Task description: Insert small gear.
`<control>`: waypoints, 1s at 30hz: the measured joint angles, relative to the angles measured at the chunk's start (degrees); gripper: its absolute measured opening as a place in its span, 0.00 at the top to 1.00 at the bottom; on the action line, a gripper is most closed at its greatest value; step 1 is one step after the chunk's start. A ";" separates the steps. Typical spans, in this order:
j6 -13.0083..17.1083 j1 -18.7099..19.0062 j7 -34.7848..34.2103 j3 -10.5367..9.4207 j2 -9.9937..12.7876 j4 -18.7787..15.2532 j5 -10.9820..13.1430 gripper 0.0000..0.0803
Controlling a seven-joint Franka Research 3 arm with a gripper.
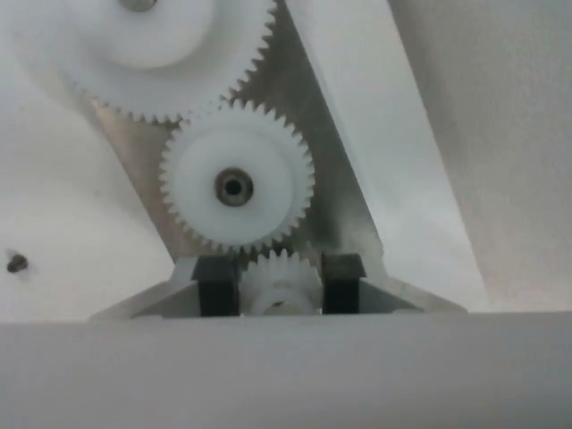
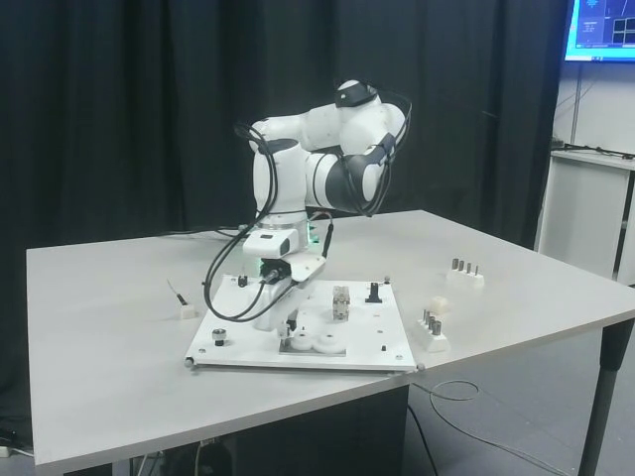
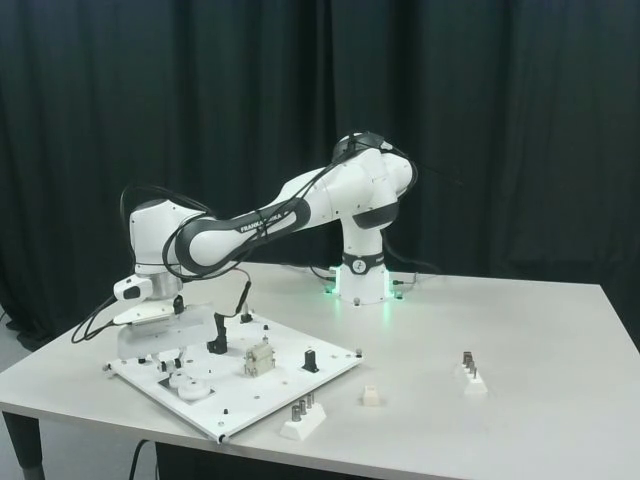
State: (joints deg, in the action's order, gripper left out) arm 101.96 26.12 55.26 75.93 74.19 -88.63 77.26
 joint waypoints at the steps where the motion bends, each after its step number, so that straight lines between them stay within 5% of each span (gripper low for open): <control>1: 0.00 0.01 0.95 0.00 0.00 0.00 -0.01 0.76; 11: 0.03 0.01 3.21 -0.01 0.00 -0.07 -0.02 0.76; 23: 0.36 0.02 -11.19 -0.02 0.04 -0.13 0.02 0.76; 30: 0.45 0.12 -10.58 -0.02 0.07 -0.13 -0.06 0.76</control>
State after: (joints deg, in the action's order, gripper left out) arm 102.41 26.24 44.68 75.91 74.27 -88.76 77.19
